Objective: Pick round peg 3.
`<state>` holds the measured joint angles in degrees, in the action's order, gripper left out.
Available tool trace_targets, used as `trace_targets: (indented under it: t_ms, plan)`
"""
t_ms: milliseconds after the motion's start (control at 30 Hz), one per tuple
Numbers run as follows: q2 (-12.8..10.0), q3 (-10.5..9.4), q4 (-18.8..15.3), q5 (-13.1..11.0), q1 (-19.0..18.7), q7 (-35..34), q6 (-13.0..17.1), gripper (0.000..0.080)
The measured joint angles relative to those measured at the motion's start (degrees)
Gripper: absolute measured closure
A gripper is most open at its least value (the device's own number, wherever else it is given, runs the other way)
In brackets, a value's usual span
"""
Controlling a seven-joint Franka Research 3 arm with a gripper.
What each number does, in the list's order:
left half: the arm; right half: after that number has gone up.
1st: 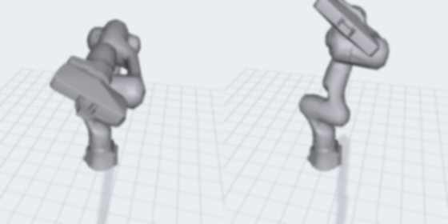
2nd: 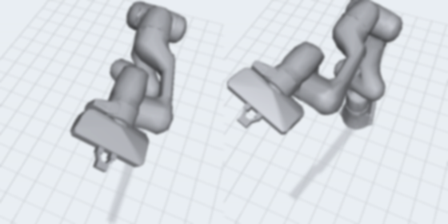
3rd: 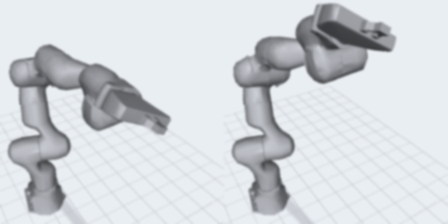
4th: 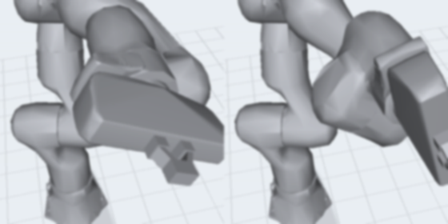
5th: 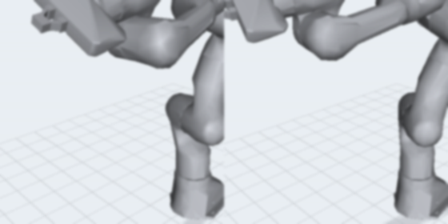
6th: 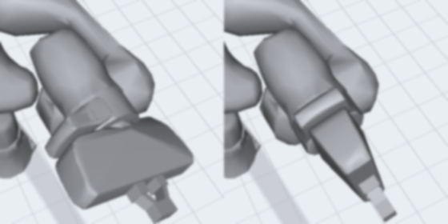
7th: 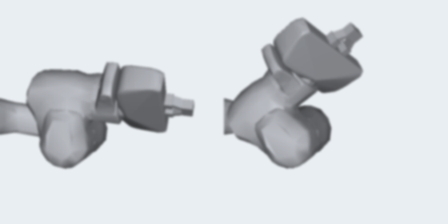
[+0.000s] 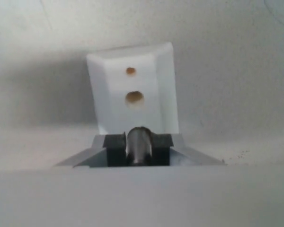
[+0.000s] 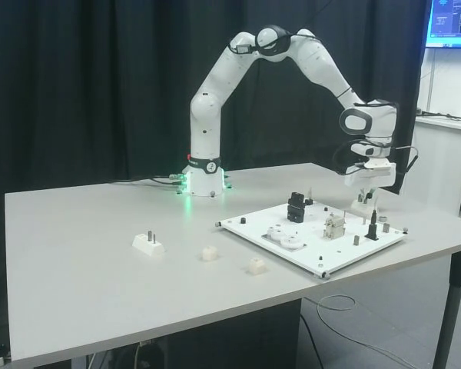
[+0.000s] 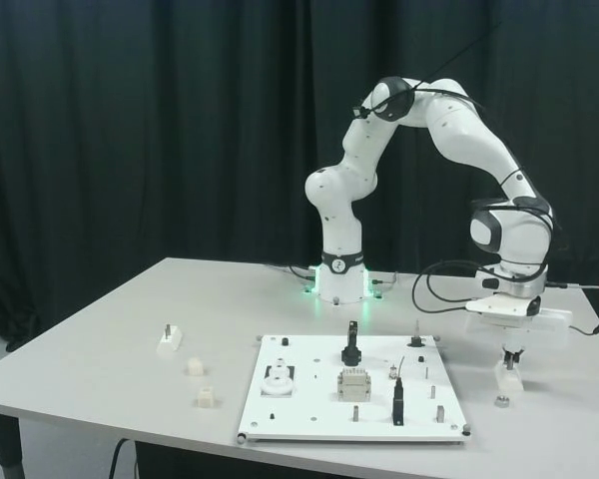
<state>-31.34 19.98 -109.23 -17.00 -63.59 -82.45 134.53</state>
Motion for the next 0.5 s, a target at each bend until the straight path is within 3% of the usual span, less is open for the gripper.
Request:
trace_targets:
  t_ms: [500]
  plan:
    - [3.75,0.45,3.07,0.17,0.0,0.0,-7.13,0.0695]
